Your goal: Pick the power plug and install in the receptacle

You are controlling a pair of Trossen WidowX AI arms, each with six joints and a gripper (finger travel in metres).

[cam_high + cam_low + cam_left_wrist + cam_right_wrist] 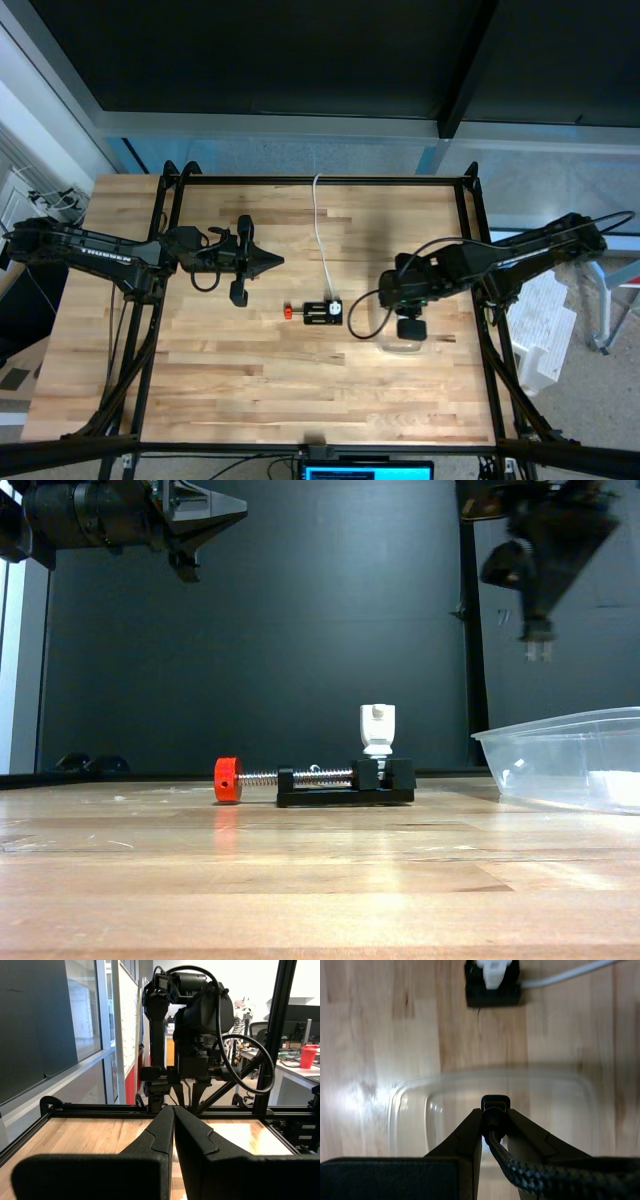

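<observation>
Bench is a wood top with a black frame round it.

Left tool hangs high over the bench, at about 10 o'clock from the receptacle and well apart from it. I see its fingers pressed together with nothing between them.

Right tool is at roughly 3 o'clock from the receptacle. It is up in the air over the clear tray, not touching it, and its fingers are clamped on the power plug.

The tray sits on the bench just beside the vise at 3 o'clock.

Black vise frame lies flat near bench centre. The white receptacle stands upright in its 3 o'clock end.

White cord runs from the receptacle toward 12 o'clock, to the far edge.

Orange-red knob is on the screw at the 9 o'clock end of the vise.

The plug is small and black, held between the right fingertips with its prongs pointing down in the low view. It is well above the receptacle and off to 3 o'clock, not inserted. A braided cable trails back from it.
</observation>
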